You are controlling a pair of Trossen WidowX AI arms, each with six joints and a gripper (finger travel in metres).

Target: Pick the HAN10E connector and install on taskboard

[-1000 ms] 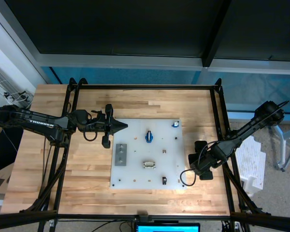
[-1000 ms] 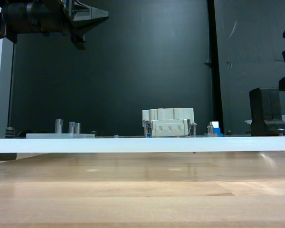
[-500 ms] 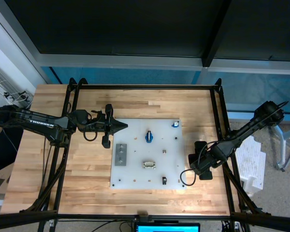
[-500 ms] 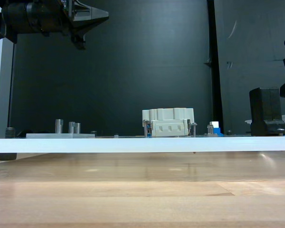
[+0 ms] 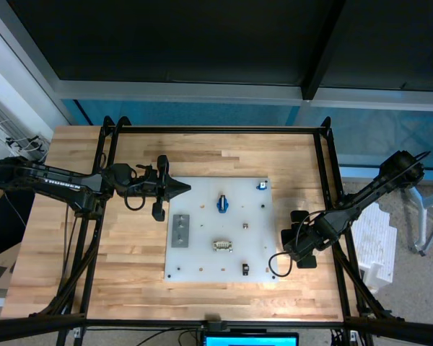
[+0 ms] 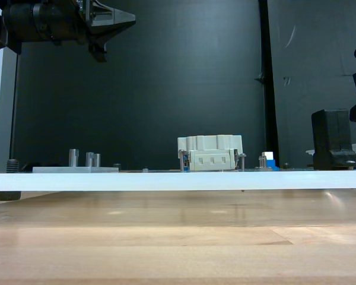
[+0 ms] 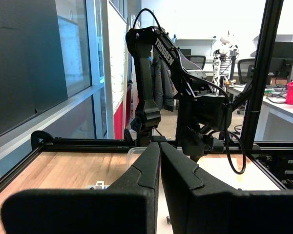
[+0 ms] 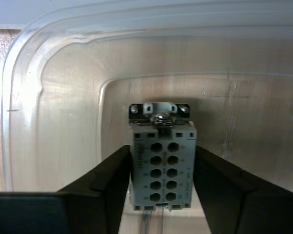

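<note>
The HAN10E connector [image 8: 162, 168], a pale grey-beige block with two rows of holes and a metal end clip, sits between the fingers of my right gripper [image 8: 162, 152], which is shut on it. It is inside a clear plastic tray [image 8: 53, 97]. In the high view the right gripper [image 5: 297, 244] is just off the right edge of the white taskboard [image 5: 198, 238]. My left gripper [image 5: 182, 188] hovers shut above the board's back left corner, fingers [image 7: 146, 165] pressed together.
On the taskboard stand a beige socket housing [image 5: 221, 246] [image 6: 210, 153], a grey metal block [image 5: 180, 229], a blue knob [image 5: 222, 204] and a small black fitting [image 5: 245, 269] [image 6: 332, 139]. A black frame [image 5: 325, 187] borders the table.
The right arm has shifted very slightly, keeping its hold on the connector. The left arm has not moved.
</note>
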